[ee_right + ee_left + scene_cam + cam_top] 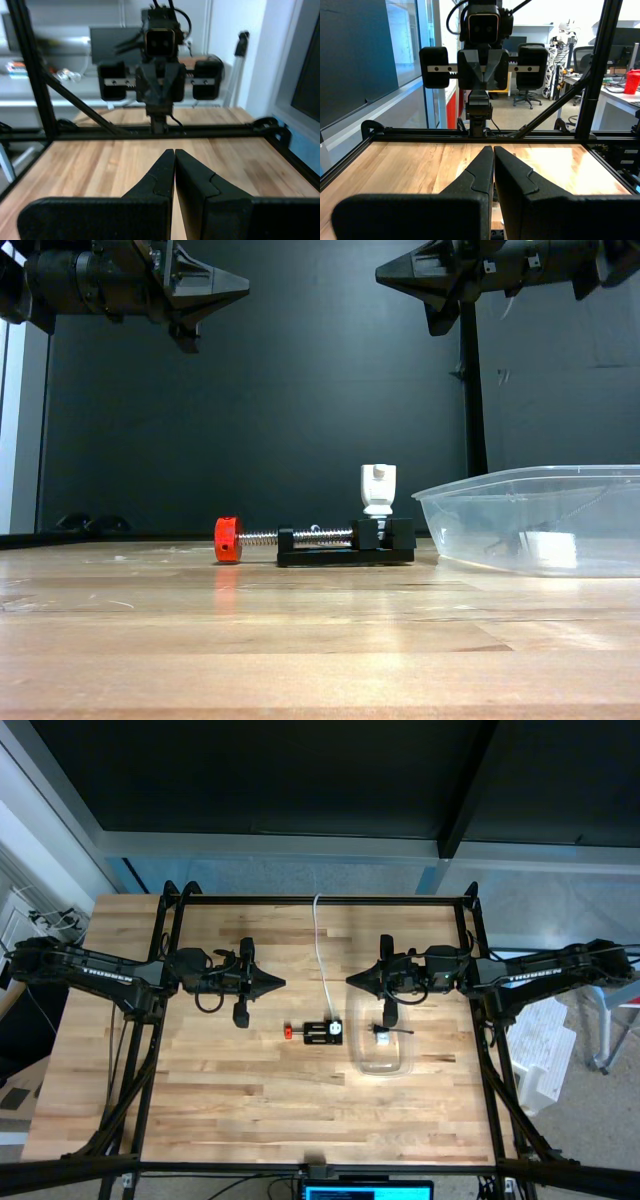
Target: Remove the power plug from the receptacle and place in the container
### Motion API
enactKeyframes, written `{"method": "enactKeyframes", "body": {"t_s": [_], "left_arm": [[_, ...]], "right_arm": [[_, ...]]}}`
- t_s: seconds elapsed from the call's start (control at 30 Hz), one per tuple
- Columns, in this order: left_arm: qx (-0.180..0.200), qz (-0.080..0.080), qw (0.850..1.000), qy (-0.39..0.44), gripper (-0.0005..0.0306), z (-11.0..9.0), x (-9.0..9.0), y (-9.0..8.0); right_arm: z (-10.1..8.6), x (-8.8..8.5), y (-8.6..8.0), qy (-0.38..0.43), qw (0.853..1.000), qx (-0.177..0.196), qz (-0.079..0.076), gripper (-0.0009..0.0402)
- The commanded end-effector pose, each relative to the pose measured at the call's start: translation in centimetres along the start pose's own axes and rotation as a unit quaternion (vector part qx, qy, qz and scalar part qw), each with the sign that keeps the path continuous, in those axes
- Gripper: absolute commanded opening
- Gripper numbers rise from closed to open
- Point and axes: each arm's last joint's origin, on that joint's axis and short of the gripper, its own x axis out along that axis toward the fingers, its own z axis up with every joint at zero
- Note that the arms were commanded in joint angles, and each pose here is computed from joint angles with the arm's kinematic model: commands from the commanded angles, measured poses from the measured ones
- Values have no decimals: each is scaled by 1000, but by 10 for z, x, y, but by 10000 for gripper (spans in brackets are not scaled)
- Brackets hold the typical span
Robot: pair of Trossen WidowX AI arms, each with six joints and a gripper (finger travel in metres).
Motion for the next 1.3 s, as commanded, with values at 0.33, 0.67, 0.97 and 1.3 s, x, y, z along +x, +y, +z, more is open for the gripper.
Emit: {"method": "enactKeyframes", "body": {"t_s": [0.33,0.67,0.97,1.3], "left_arm": [[0,0,1000,0,0,0,0,0],[0,0,1000,0,0,0,0,0],[0,0,1000,0,0,0,0,0],[0,0,1000,0,0,0,0,0]], "right_arm": [[-15,-17,-3,-25,1000,8,3,0],[-26,-24,-6,-34,999,26,18,0],[-27,-26,-7,-39,999,25,7,0],[-28,-26,-8,-31,999,22,-5,0]]}}
